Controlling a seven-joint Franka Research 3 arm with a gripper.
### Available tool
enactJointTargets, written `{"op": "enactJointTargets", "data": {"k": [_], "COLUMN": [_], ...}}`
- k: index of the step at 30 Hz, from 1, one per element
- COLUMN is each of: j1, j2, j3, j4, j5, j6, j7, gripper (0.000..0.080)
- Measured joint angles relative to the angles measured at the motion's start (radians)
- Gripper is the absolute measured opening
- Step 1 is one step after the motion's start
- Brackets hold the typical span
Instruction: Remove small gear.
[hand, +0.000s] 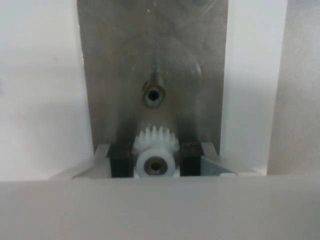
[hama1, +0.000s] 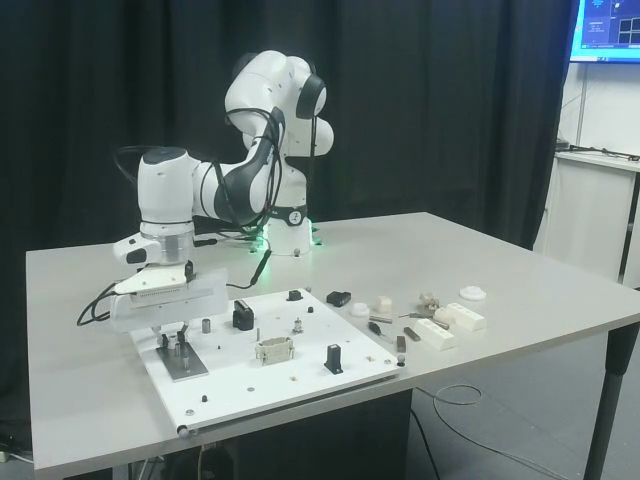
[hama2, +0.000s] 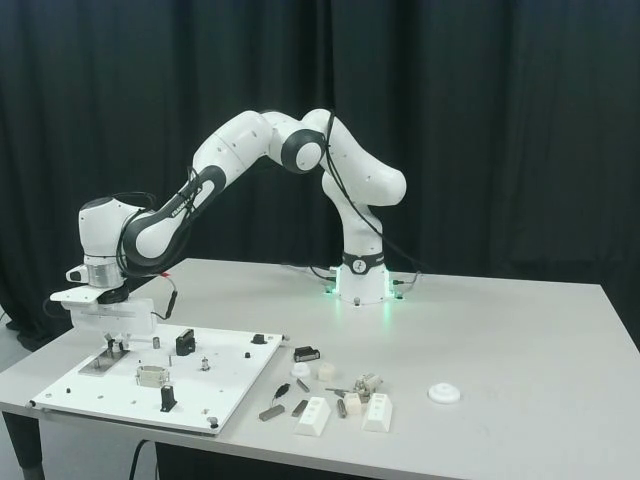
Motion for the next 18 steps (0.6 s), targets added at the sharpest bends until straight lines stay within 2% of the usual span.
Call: {"op": "enactJointTargets", "data": {"k": [18], "j1": [0.0], "j2": [-0.006], "j3": [-0.004], "j4": [0.005], "j5": [0.0], "j6": [-0.016], "j7": [0.0], "gripper": [0.0198]}}
